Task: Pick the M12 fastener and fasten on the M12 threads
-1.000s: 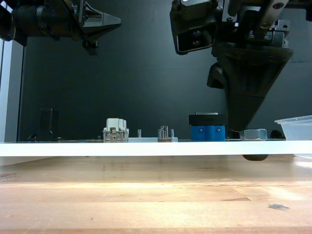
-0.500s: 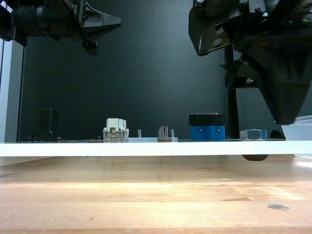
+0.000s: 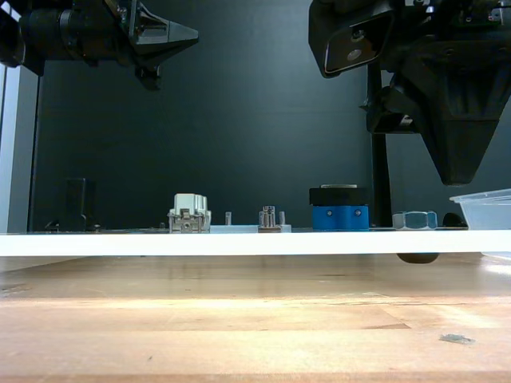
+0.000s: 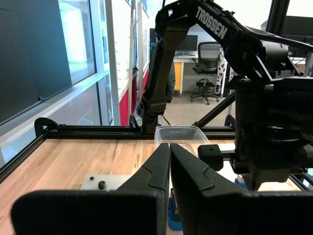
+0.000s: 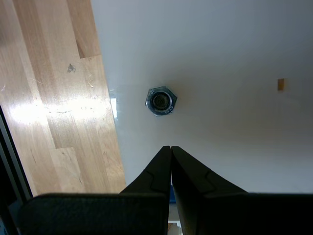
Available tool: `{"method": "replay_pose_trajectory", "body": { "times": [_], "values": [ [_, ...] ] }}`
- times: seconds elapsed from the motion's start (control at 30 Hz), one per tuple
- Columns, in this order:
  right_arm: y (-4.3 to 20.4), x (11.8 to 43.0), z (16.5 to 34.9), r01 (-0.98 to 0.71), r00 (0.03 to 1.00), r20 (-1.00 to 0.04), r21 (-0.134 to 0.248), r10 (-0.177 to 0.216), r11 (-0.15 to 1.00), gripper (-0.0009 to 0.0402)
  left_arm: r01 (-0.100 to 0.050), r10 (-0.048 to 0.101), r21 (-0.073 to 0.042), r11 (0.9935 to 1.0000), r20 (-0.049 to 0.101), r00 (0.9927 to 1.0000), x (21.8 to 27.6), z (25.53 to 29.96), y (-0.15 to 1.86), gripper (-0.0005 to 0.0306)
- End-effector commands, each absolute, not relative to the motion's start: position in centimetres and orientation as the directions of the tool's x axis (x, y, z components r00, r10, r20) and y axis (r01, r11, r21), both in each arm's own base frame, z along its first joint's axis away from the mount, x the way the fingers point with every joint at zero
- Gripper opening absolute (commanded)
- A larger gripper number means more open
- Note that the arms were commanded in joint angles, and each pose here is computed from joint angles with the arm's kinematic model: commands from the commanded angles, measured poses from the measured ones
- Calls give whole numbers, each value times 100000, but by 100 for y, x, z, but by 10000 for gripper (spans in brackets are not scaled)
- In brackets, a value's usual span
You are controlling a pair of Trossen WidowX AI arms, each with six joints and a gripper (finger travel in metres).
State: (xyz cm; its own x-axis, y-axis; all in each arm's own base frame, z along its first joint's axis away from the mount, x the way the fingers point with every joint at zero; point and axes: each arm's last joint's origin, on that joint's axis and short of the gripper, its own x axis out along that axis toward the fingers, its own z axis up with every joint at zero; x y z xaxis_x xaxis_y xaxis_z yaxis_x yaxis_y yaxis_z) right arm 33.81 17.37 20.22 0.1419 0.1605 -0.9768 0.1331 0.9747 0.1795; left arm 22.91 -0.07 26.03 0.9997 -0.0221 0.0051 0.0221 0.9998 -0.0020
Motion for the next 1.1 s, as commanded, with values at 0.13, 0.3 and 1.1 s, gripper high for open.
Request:
{"method": "replay_pose_trajectory", "body": {
  "times": [0.13,0.3,1.1],
  "values": [
    [1741,3381,2026,13047,14433,-97627,18050,16144,97488,0,2213,-2212,-161,99975,477,99974,2292,2602,-7,0],
    [1738,3383,2025,13132,14911,-97701,17227,15235,97626,0,2175,-2174,-161,99976,477,99975,2292,2602,-6,0],
    [1720,3419,1947,15015,21715,-97386,10078,6664,98351,0,2213,-2212,-161,99975,477,99974,2292,2602,-7,0]
  ]
}}
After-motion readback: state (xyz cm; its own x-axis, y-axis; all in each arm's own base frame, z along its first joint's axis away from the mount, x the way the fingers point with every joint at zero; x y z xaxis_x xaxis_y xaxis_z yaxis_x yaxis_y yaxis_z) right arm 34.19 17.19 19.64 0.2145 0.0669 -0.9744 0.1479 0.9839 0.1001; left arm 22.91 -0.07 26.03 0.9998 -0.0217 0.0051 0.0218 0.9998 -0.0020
